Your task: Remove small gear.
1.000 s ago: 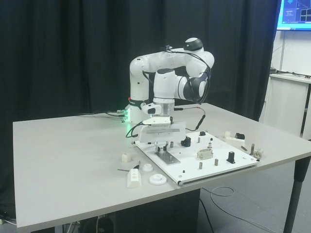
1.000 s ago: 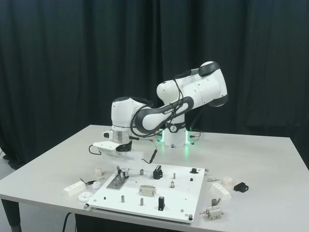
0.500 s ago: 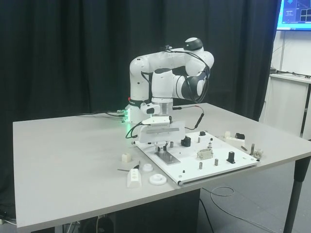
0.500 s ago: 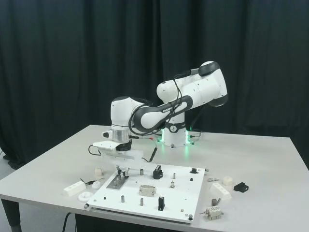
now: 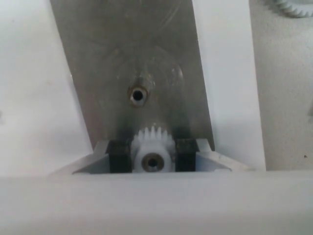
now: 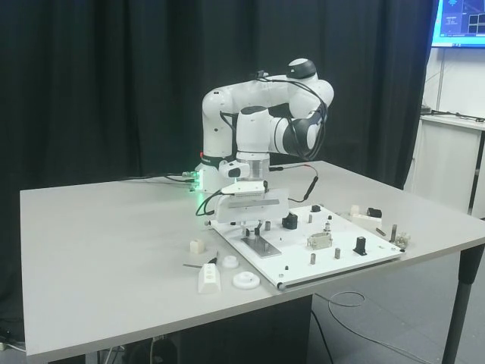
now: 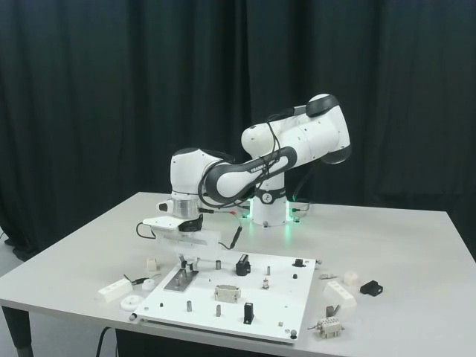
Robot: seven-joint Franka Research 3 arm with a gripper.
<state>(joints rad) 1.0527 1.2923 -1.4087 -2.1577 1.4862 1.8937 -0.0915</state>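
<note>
In the wrist view the small white gear (image 5: 153,151) sits clamped between two black fingertips (image 5: 120,154), with my gripper (image 5: 153,156) shut on it. The gear hangs just above a grey metal plate (image 5: 127,58), close to a bare shaft hole (image 5: 138,94) in that plate. From the room cameras my gripper (image 6: 256,225) (image 7: 186,265) points straight down over the metal plate (image 6: 262,245) (image 7: 178,282) at the near-left corner of the white assembly board (image 6: 345,262). The gear itself is too small to make out there.
The board carries black blocks (image 6: 289,221) (image 6: 361,245), a grey connector (image 6: 319,241) and several pegs. Left of the board lie two loose white gears (image 6: 245,280) (image 6: 229,262), a white block (image 6: 208,279) and a small cube (image 6: 196,245). More loose parts (image 6: 373,212) lie to its right.
The wrist has crept upward a little over the metal plate, and the elbow has shifted slightly. The fingers have stayed shut on the gear.
</note>
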